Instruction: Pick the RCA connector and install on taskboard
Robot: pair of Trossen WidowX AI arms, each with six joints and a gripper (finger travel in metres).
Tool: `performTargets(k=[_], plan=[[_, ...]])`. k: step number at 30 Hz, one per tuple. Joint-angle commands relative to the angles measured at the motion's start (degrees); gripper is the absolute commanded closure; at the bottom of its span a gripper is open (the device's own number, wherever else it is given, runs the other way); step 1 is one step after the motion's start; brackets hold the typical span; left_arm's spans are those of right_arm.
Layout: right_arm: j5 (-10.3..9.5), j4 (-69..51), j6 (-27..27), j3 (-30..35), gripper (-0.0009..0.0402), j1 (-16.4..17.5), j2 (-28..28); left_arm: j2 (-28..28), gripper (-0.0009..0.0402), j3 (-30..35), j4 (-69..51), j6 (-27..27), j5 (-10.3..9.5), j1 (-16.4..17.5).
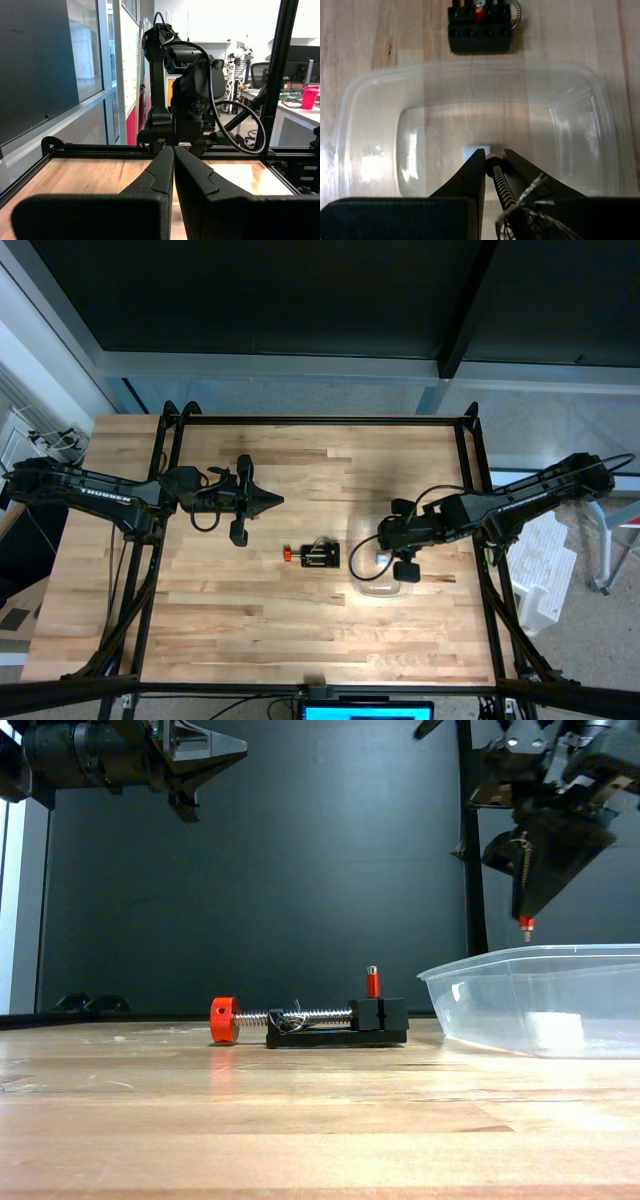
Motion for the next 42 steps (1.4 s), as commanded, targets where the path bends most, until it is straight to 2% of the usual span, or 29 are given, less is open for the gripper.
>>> performTargets(k=[1, 21, 37, 42], plan=[[0.04, 0.1, -0.5, 1.7, 0.0393, -0.6, 1.9, 0.0, 0.0393, 0.0, 0.0, 0.0, 0.00, 0.0], [0.00, 0.7, -3.0, 16.7, 0.0393, -2.5, 17.2, 0.0, 0.0393, 0.0, 0.0, 0.0, 0.00, 0.0], [0.00, 0.8, -3.0, 24.7, 0.0393, -3.4, 25.6, 0.0, 0.0393, 0.0, 0.0, 0.0, 0.00, 0.0], [0.02, 0.9, -3.0, 25.4, 0.0393, -3.7, 26.6, 0.0, 0.0393, 0.0, 0.0, 0.0, 0.00, 0.0]])
